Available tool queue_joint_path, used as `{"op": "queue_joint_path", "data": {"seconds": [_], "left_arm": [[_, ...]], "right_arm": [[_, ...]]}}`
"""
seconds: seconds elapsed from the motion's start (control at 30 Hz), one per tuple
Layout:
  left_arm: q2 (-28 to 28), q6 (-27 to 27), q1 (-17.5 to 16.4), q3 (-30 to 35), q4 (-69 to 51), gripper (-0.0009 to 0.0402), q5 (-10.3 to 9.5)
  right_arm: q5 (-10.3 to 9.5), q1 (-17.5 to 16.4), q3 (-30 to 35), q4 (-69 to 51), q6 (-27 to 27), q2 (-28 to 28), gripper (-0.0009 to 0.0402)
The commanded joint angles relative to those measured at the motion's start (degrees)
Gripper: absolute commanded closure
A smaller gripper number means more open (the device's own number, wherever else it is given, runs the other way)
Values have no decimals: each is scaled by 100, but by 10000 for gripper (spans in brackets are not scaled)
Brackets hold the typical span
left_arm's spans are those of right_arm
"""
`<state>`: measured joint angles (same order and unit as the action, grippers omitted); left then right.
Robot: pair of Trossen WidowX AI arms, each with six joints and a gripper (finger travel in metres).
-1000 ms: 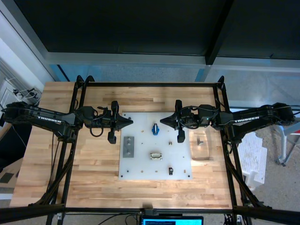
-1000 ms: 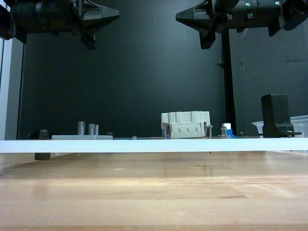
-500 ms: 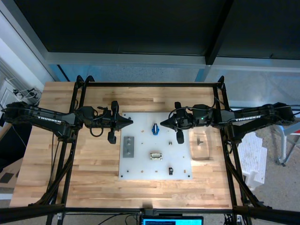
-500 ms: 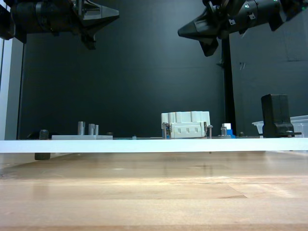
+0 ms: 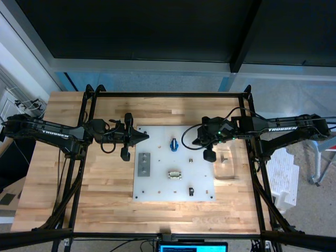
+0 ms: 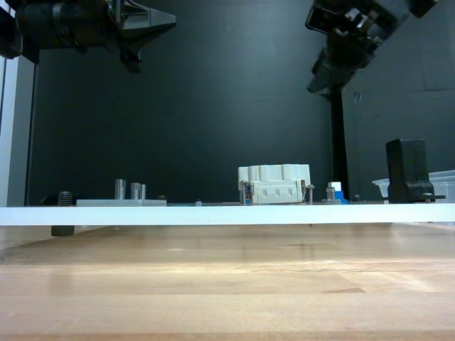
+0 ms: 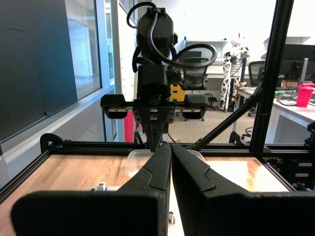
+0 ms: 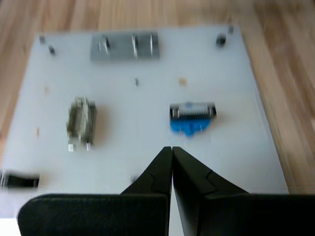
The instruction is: Pick the 16mm bar and install on taskboard
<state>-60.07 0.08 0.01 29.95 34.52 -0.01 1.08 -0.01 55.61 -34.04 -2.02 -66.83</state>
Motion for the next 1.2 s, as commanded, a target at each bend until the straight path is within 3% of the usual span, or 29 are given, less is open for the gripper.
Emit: {"op": "queue_joint_path", "data": {"seconds": [0.03,0.73,1.2], "left_arm": [[-2,-2,0,0,2,393,0],[-2,-2,-2,0,2,393,0],[-2,-2,-2,0,0,393,0]], "right_arm": [[-7,-2,212,-752,136,-2,393],[-2,-42,442,-3576,295,-2,393],[90,-389,251,-4089,-74,144,393]]}}
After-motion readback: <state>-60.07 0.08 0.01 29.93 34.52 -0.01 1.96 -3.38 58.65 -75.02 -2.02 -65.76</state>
